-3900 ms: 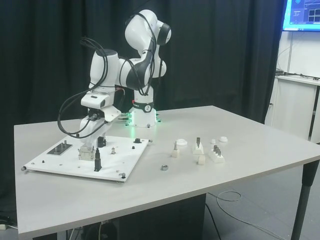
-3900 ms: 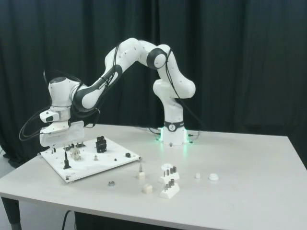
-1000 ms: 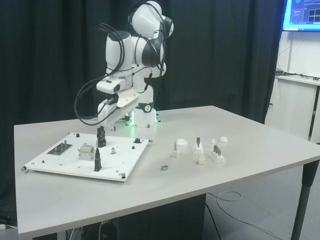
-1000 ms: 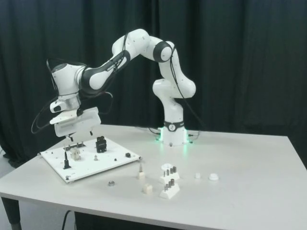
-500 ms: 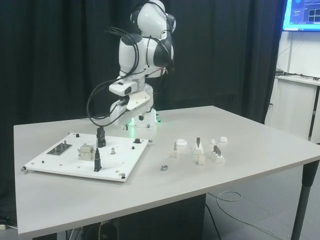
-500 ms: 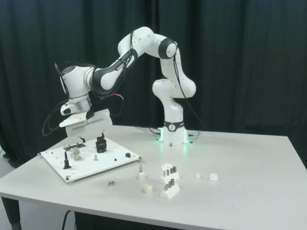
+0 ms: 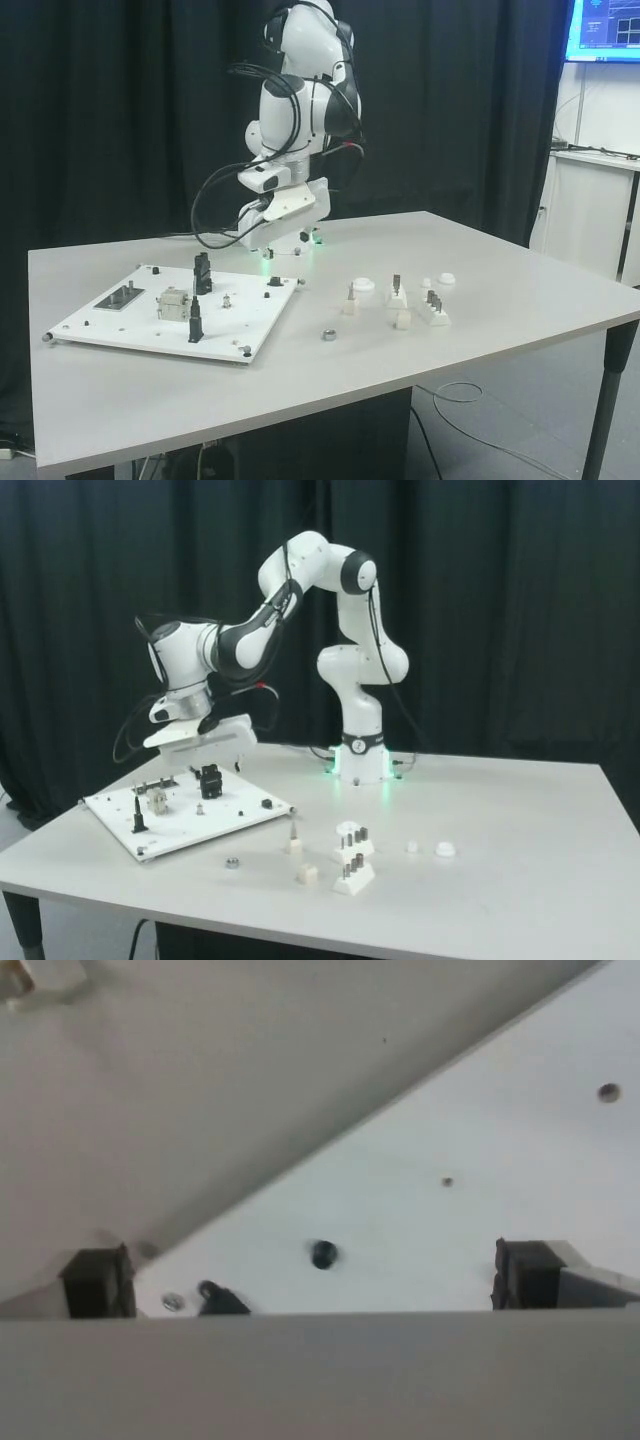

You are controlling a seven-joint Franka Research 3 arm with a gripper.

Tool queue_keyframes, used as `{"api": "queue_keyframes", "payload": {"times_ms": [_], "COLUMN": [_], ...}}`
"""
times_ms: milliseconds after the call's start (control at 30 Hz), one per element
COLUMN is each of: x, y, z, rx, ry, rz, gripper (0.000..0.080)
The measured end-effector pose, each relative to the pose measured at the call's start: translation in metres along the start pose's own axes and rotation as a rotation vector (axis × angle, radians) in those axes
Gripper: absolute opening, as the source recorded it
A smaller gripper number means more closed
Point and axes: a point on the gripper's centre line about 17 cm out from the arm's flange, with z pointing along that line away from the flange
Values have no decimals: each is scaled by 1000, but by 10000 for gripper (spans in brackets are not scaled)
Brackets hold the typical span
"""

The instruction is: Pick Ethernet.

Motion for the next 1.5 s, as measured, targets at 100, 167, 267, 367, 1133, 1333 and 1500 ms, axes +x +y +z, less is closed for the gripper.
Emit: {"api": "queue_keyframes", "payload": {"times_ms": [100,167,267,367,1133,1333,1500], "x": [1,2,3,4,18,29,35], "y": [-5,-9,-14,-20,-58,-70,-76], "z": [3,5,7,10,34,45,51], "rx": [-6,-9,-10,-12,-34,-69,-109], "ry": [6,11,18,25,94,108,109], "rz": [44,71,107,143,342,298,251], "gripper": [800,800,800,800,800,800,800]}}
